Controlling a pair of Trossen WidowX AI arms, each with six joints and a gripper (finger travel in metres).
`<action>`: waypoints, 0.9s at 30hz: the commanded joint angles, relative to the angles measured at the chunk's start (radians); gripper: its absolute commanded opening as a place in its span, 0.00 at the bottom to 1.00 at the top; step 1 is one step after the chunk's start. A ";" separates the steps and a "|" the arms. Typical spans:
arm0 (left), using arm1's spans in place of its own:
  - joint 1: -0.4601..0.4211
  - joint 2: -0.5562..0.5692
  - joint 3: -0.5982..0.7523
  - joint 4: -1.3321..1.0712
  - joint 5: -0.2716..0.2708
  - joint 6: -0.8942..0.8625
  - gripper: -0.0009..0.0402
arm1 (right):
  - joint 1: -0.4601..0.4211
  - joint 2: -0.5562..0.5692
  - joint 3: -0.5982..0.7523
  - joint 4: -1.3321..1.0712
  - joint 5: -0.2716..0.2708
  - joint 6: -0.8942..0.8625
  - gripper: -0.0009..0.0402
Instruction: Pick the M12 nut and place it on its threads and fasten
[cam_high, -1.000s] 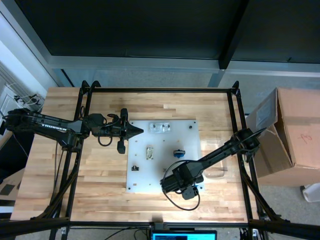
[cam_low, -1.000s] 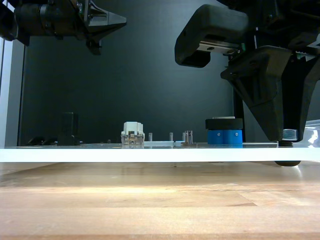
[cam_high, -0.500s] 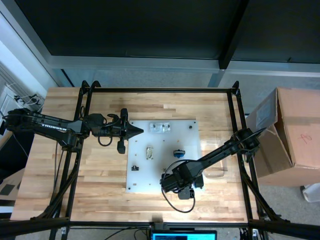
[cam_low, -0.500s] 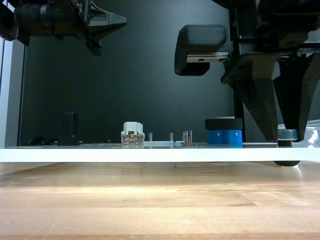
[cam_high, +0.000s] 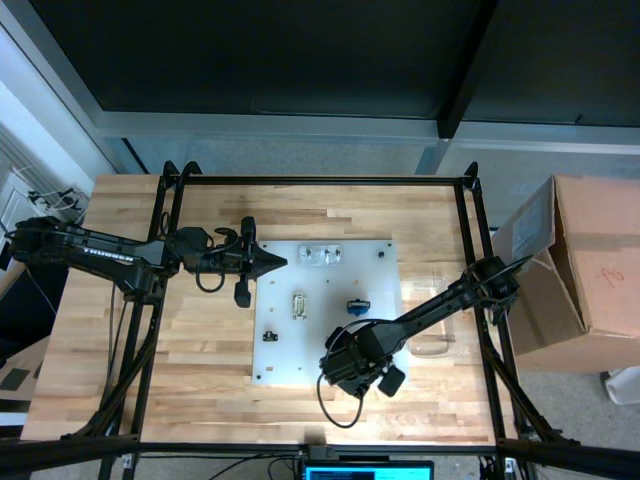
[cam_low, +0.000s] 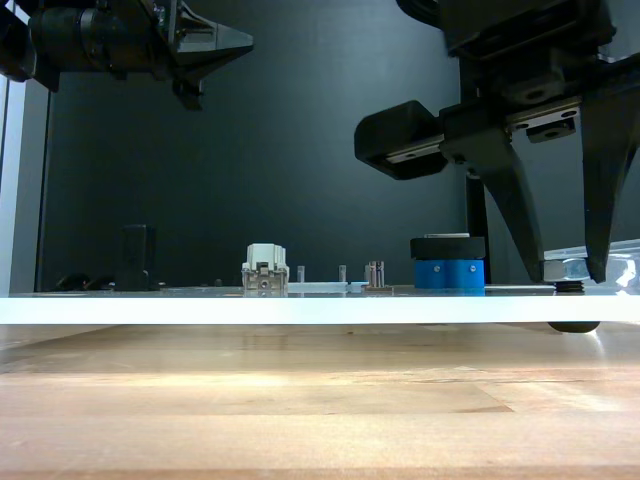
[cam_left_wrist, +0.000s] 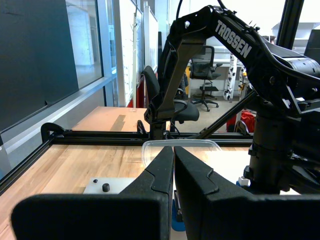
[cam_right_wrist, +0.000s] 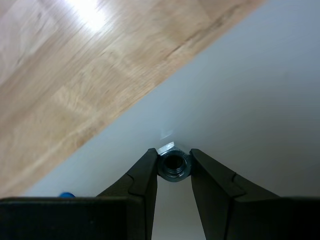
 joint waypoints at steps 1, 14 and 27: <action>0.000 0.000 0.000 0.000 0.000 0.000 0.02 | 0.000 0.002 0.000 0.001 0.000 0.142 0.04; 0.000 0.000 0.000 0.000 0.000 0.000 0.02 | 0.001 0.002 -0.002 0.004 0.003 0.692 0.04; 0.000 0.000 0.000 0.000 0.000 0.000 0.02 | 0.002 0.001 -0.002 0.011 0.003 1.361 0.04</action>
